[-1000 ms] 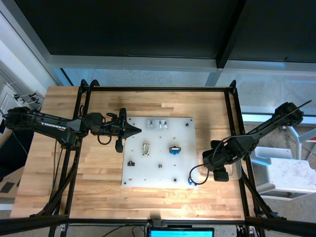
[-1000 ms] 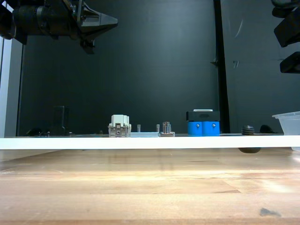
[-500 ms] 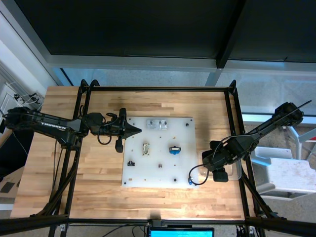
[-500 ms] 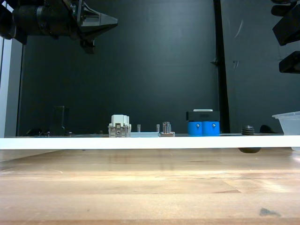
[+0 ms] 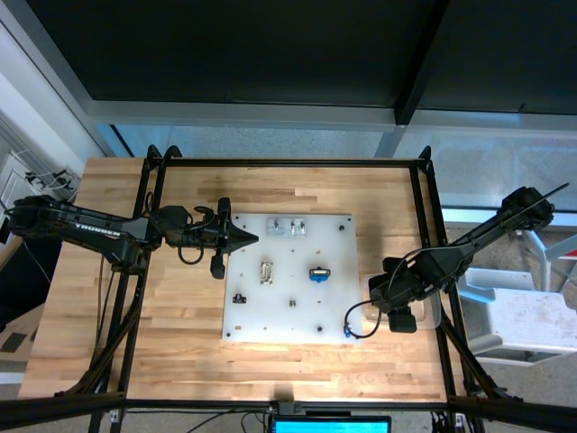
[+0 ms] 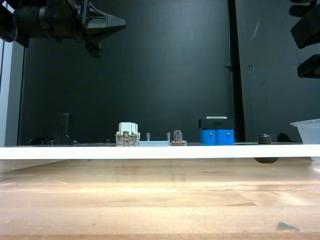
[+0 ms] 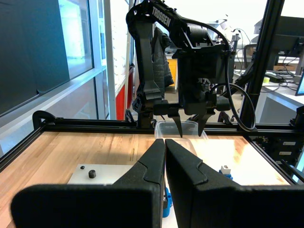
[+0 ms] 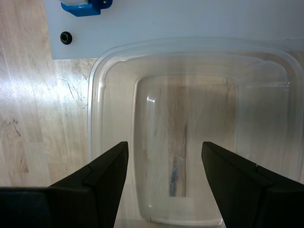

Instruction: Unfasten the M12 fastener and place in the container

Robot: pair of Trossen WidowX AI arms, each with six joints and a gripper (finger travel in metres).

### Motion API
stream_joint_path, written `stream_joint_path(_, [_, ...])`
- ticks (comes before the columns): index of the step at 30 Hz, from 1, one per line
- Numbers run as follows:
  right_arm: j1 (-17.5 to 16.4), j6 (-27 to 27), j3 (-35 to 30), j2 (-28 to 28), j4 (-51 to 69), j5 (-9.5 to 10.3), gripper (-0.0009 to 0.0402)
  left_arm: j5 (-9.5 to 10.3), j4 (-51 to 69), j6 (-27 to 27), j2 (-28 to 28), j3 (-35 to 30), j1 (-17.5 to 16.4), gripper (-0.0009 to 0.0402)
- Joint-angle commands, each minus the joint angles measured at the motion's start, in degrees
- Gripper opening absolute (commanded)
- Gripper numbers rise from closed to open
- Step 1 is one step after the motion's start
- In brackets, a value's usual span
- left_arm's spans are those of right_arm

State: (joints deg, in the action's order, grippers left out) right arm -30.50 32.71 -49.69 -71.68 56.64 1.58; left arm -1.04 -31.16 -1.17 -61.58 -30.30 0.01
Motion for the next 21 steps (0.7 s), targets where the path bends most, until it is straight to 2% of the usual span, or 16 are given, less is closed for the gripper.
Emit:
stream_joint_path(1, [0.0,0.0,0.0,0.0,0.0,-0.02,0.0215,-0.02,0.0,0.0,0.0,0.0,0.0,0.0000])
stream_joint_path(21, [0.0,0.0,0.0,0.0,-0.4,-0.02,0.0216,-0.02,0.0,0.0,0.0,0.0,0.0,0.0000])
